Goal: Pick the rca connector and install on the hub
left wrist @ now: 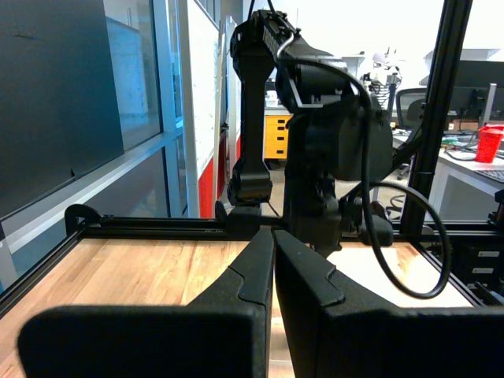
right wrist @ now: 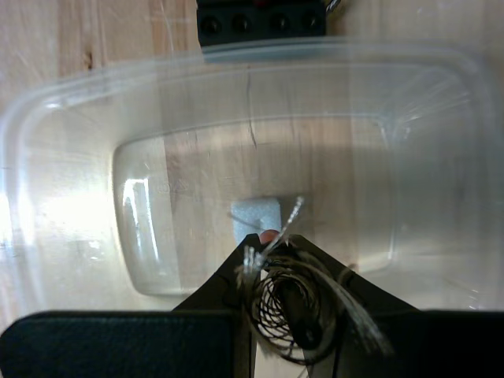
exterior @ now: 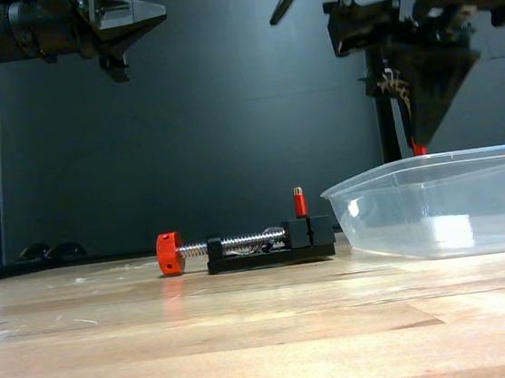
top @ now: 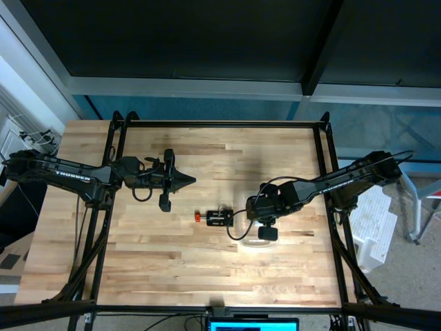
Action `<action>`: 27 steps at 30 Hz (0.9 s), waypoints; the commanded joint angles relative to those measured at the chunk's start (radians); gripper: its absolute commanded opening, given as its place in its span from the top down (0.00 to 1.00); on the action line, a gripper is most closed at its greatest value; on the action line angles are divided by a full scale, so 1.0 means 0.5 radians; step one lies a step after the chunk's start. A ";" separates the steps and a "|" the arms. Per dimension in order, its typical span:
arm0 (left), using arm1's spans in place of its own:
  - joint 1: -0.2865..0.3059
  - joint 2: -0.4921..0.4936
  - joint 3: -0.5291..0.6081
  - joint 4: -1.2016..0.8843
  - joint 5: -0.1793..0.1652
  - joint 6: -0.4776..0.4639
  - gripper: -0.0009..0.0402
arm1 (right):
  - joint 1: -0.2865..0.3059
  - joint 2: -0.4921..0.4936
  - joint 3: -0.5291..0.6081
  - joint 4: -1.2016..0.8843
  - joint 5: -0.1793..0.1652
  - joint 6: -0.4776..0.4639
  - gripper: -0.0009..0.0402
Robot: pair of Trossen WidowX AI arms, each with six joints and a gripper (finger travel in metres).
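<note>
The rca connector [exterior: 419, 146] hangs over the clear tray with my right gripper [exterior: 420, 133] shut on it. Only its red tip pokes out below the fingers. In the right wrist view the red tip [right wrist: 269, 235] shows at the fingertips, with a coil of thin wire [right wrist: 290, 303] bunched between them. The hub [exterior: 270, 244] lies on the table left of the tray, its red knob [exterior: 169, 253] at the left end and a small red post [exterior: 299, 202] upright on its right end. From above, the hub [top: 219, 219] sits just left of my right gripper [top: 258, 218]. My left gripper [top: 191, 181] is shut and hovers far left.
A clear plastic tray [exterior: 432, 165] stands right of the hub, under the right gripper; a small white foam piece [right wrist: 256, 216] lies on its floor. The hub's black end [right wrist: 260, 19] borders the tray's far rim. A black frame [top: 220, 125] rings the table.
</note>
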 commanded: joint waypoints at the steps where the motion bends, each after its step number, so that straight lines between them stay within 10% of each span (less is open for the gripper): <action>1: 0.000 0.000 0.000 0.001 0.001 0.001 0.98 | -0.002 -0.002 0.085 -0.084 0.002 -0.001 0.98; 27: 0.001 0.001 0.000 0.001 0.001 0.001 0.98 | -0.165 0.417 0.583 -0.094 0.002 -0.079 0.98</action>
